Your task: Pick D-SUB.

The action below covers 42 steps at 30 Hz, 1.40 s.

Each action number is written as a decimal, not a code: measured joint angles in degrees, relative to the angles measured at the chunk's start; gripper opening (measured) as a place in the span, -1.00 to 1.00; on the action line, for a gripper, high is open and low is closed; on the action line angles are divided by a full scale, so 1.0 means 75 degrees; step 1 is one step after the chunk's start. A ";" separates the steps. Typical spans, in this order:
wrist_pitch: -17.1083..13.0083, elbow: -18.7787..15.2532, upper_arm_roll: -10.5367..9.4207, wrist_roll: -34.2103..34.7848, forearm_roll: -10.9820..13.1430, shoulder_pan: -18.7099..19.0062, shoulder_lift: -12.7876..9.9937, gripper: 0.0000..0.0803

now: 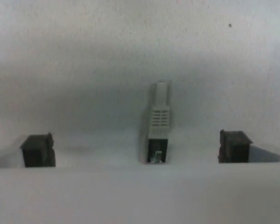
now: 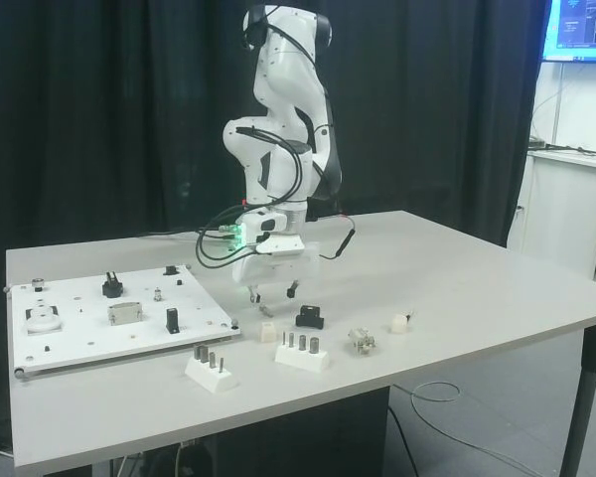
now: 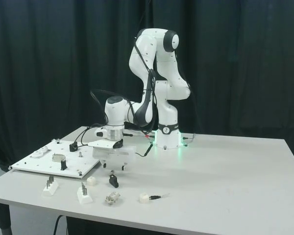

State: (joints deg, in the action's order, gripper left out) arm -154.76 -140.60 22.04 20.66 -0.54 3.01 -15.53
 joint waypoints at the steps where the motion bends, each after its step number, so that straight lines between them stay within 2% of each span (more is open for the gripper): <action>1: 0.0000 0.0005 0.0000 -0.0004 0.0015 0.0007 0.0000 0.95; 25: 0.0009 0.0057 0.0000 -0.0005 0.0132 0.0089 0.0177 0.99; 42: 0.0065 0.0104 0.0000 -0.0070 0.0132 0.0184 0.0493 0.99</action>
State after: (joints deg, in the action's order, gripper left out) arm -154.28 -139.83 22.04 20.13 0.45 4.39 -11.83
